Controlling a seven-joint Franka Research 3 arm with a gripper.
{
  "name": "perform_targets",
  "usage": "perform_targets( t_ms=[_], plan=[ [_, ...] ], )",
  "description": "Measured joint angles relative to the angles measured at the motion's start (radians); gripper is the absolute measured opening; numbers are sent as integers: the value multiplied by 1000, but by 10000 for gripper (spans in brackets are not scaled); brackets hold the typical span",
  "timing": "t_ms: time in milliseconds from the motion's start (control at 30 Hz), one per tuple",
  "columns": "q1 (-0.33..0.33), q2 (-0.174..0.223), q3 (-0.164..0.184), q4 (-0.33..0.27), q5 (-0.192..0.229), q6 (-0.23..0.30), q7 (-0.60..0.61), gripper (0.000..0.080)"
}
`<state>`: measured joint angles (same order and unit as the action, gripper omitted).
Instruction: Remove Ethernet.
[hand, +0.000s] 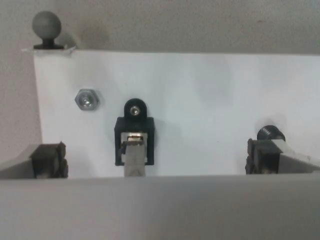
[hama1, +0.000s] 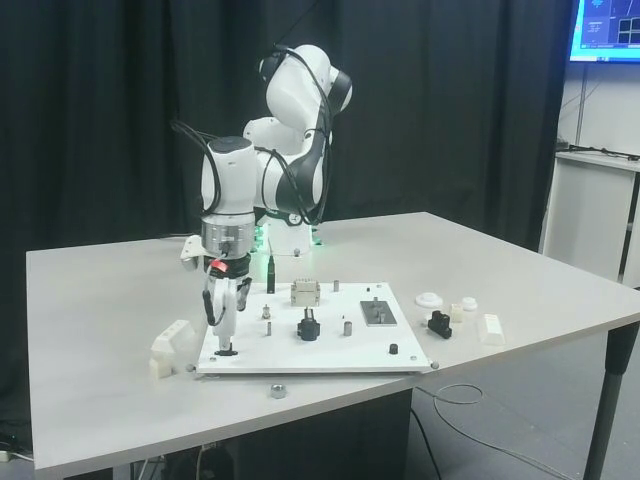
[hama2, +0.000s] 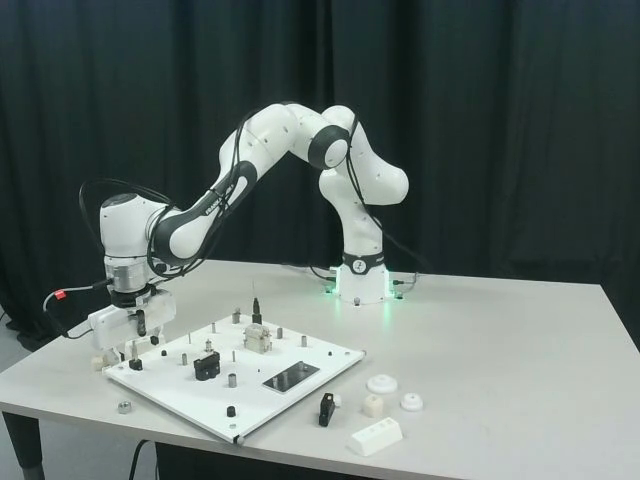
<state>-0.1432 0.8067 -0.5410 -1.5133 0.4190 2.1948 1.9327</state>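
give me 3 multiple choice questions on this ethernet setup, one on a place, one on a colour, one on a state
1. Where is the plug?
A in the black socket
B lying loose
C lifted in the air

2. The board is:
A black
B white
C green

3. The tool is:
A shut on the plug
B shut, empty
C open

Key: 1 A, the wrist view shows it seated in the socket; 2 B, it is white in every view; 3 C, its fingers stand wide apart either side of the plug, not touching it.
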Motion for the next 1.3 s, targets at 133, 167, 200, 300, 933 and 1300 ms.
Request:
perform_targets(
  t_ms=[133, 167, 200, 300, 933, 1300],
  plan=[
    [0, 2, 0, 0, 0, 0, -3, 800],
    [0, 3, 0, 0, 0, 0, -4, 800],
    [0, 3, 0, 0, 0, 1, -5, 800],
    [0, 5, 0, 0, 0, 1, -7, 800],
    [1, 14, 0, 0, 0, 11, -32, 800],
    [1, 17, 0, -3, -2, 22, -33, 708]
  ],
)
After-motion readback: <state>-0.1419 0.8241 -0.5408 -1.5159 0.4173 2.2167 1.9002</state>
